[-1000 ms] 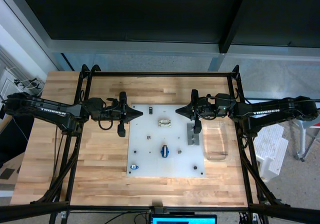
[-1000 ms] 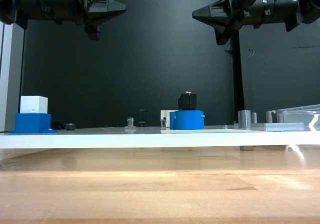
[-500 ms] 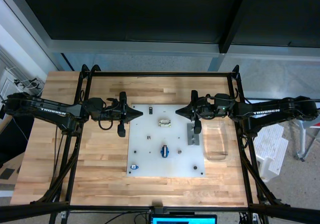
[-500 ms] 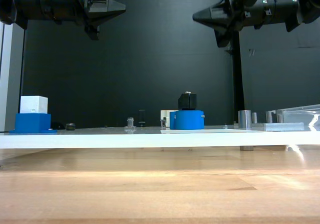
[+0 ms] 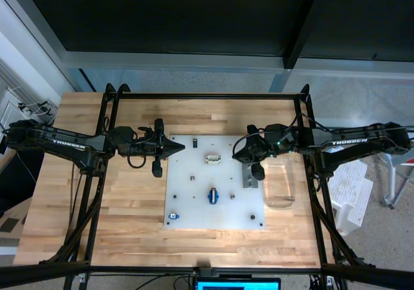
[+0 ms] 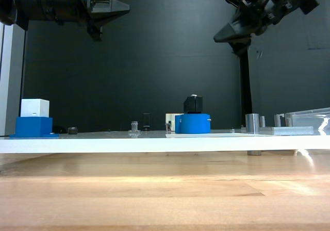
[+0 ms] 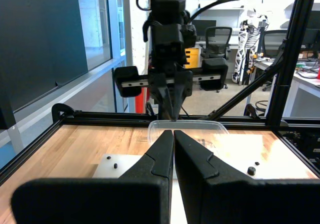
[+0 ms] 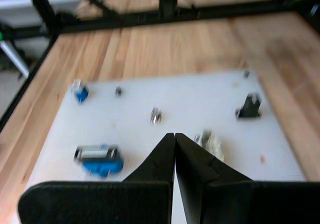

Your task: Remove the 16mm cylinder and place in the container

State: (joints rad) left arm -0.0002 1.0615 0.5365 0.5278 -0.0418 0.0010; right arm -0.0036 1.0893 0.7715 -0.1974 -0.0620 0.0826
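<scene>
While high over the white board, left gripper and right gripper, fingers together, grey block nearer the right.

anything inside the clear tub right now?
Nothing shows inside the container; bare wood shows through its floor. The right arm overlaps its far rim, so that strip is hidden. Right gripper, shut, hangs over the white board; left gripper, shut, is above the board's left edge.

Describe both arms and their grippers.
The left arm and right arm are matte black, with white TROSSEN lettering and looped black cables at the wrists. The left gripper, over the board's left edge, and the right gripper, over its right part, end in black wedge-shaped jaws, shut to a point.
</scene>
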